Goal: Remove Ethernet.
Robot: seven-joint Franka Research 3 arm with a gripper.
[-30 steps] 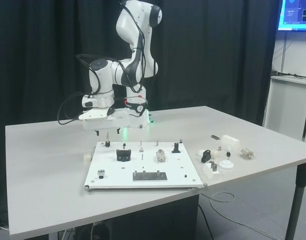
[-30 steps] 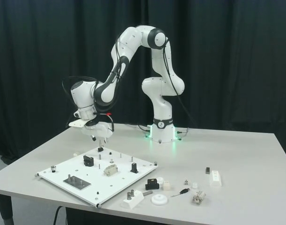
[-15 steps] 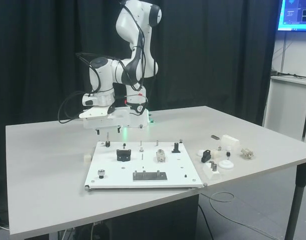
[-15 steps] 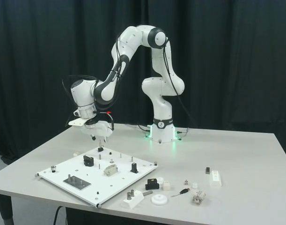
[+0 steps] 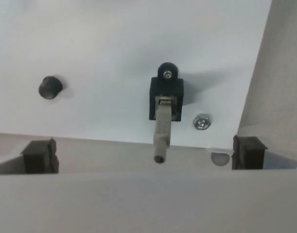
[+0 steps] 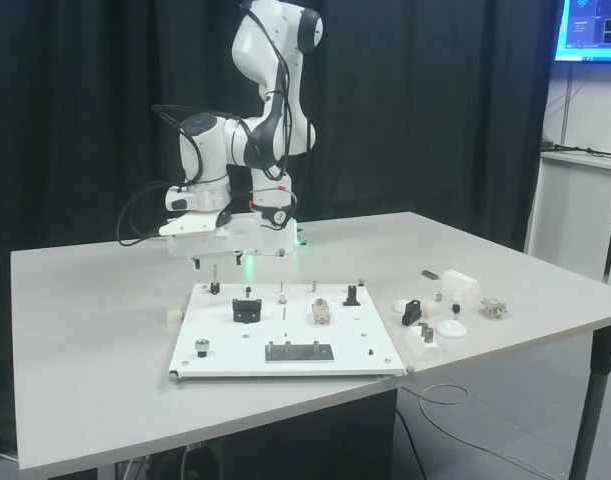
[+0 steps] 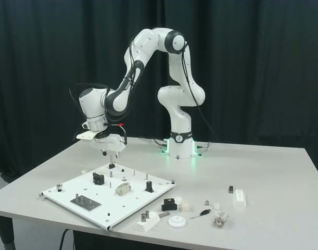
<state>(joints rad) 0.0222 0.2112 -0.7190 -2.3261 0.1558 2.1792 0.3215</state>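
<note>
A black stud (image 5: 50, 87) sits on the white board (image 5: 114, 43), well apart from the black socket (image 5: 166, 97). The Ethernet plug (image 5: 162, 128) stands upright in that socket, not yet pulled, and a small nut (image 5: 201, 122) lies just beside the socket. The gripper (image 5: 143, 154) hangs above the socket, fingers spread wide and holding nothing, with the plug's free end between them.

The step in hand looks like the approach. The next move likely calls for descending around the plug, pinching its shank, and drawing straight up along the socket's axis so it does not bind.

Only the wrist view shows the plug seated and centred. The first room view shows the gripper (image 6: 214, 262) poised above the socket at the board's far corner, the desk (image 6: 95, 330), and loose parts (image 6: 440, 310) far from the socket.
</note>
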